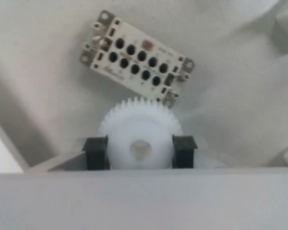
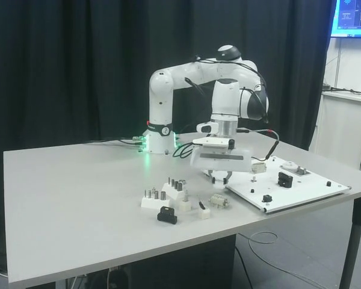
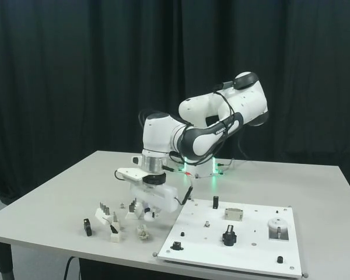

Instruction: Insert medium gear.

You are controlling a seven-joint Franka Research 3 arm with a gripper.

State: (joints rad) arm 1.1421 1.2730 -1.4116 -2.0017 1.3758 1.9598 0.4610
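A white toothed gear [image 1: 140,128] with a centre hole sits between the two black fingertips of my gripper [image 1: 140,152], which is shut on it. In the first room view the gripper [image 2: 218,176] hangs just above the table, beside the near left corner of the white assembly board [image 2: 301,188]. The second room view shows the gripper [image 3: 149,214] to the left of that board [image 3: 245,248]. The gear itself is too small to make out in either room view.
A small connector block [image 1: 137,57] with several black holes lies on the table under the gripper, seen also as a small part [image 2: 218,200]. White holders with pegs [image 2: 168,192] and a black part [image 2: 166,214] stand nearby. A white round piece [image 3: 277,223] sits on the board.
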